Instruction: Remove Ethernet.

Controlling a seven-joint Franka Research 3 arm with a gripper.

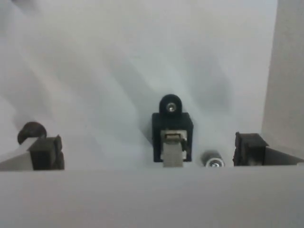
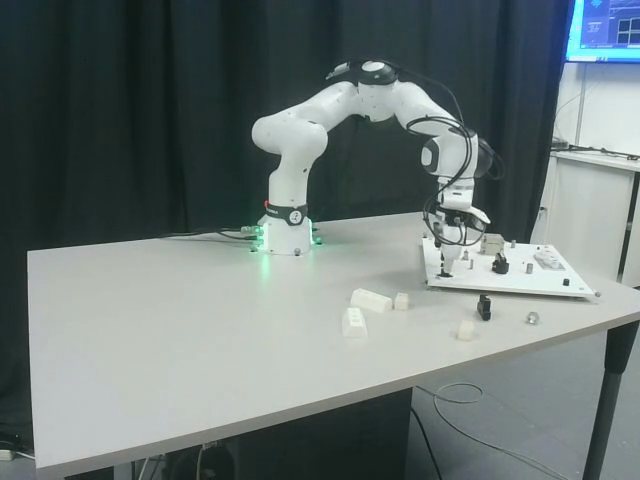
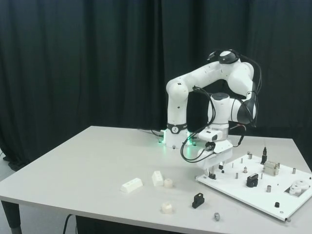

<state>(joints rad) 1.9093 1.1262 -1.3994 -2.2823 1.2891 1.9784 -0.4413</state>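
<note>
In the wrist view a grey Ethernet plug (image 1: 173, 150) sits in a black socket block (image 1: 172, 124) screwed to the white board (image 1: 118, 71). My gripper (image 1: 147, 151) is open, with one black fingertip (image 1: 45, 152) far on one side of the socket and the other far on the opposite side. Nothing is between them but the socket. From the room views the gripper (image 2: 447, 262) (image 3: 213, 171) hangs low over the near-left corner of the white board (image 2: 520, 283) (image 3: 258, 195). The plug is hidden there by the hand.
Next to the socket stands a small metal screw head (image 1: 215, 162). The board carries several small fixtures (image 3: 252, 181). On the grey table lie white blocks (image 2: 369, 298) (image 2: 354, 322), a black piece (image 2: 485, 307) and a small bolt (image 2: 533, 317).
</note>
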